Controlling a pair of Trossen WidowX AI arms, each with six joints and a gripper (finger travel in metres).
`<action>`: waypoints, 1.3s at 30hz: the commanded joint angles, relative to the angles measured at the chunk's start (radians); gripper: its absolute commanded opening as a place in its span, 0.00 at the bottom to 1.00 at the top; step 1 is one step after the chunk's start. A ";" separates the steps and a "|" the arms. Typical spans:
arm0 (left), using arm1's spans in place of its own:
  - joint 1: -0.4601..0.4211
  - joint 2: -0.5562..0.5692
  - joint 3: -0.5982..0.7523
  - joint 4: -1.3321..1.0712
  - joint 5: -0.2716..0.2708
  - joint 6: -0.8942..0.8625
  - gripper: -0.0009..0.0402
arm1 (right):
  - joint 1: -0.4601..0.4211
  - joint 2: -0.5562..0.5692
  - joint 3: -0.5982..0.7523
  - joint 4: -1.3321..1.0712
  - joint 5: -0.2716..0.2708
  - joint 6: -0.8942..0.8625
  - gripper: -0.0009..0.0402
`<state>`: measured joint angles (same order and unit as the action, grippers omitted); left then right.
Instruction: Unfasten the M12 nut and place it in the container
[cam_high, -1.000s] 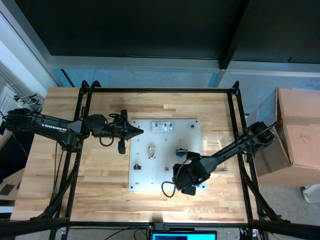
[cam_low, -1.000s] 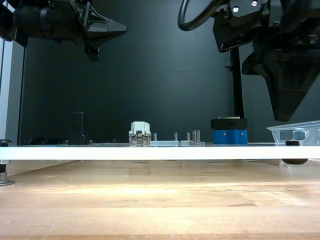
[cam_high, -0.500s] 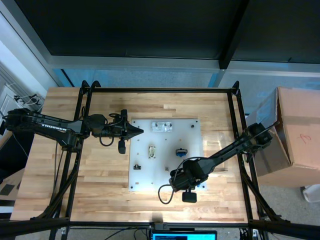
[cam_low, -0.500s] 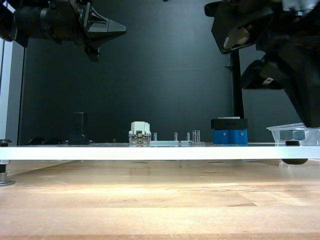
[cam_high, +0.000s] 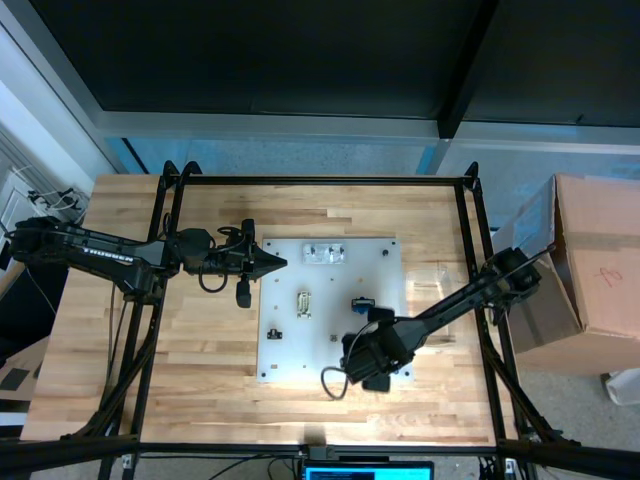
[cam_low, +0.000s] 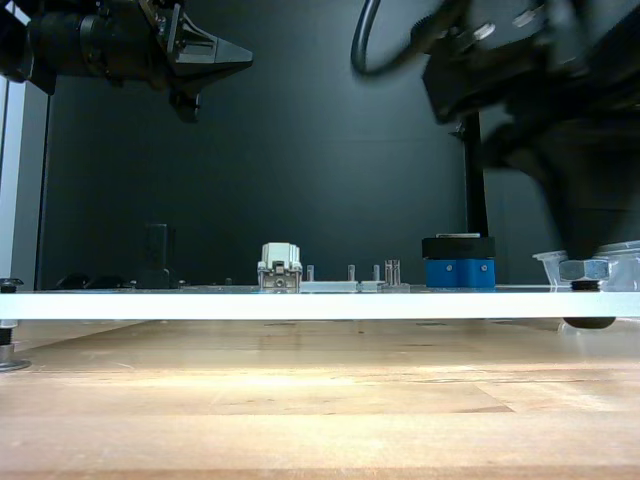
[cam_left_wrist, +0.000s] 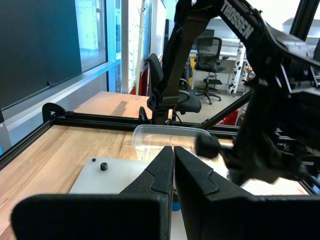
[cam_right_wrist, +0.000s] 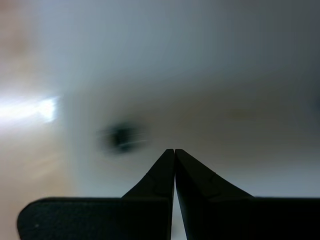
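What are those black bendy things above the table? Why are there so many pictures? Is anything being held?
Those are two robot arms. Each ends in a gripper, a kind of pinching hand. One picture looks down from above, one looks level along the table, and two come from little cameras that ride on the arms. The left gripper hangs in the air at the left edge of the white board, closed on nothing. The right gripper hangs over the board's near right part, closed and empty too. Small parts stand on the board, such as a blue block. A clear container lies beside the board. The small silver nut is not held. In the level picture it sits on its black stud.
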<state>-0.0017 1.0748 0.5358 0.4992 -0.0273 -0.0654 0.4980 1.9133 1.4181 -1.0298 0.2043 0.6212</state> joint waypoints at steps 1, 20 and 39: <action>0.000 0.000 0.000 0.000 0.000 0.000 0.02 | 0.001 -0.018 0.030 -0.066 0.058 0.026 0.02; 0.000 0.000 0.000 0.000 0.000 0.000 0.02 | 0.006 -0.002 0.026 0.095 -0.261 0.018 0.02; 0.000 0.000 0.000 0.000 0.000 0.000 0.02 | 0.008 0.024 -0.003 0.128 -0.226 0.021 0.02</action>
<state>-0.0017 1.0748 0.5358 0.4984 -0.0273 -0.0654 0.5060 1.9373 1.4181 -0.8993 -0.0418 0.6388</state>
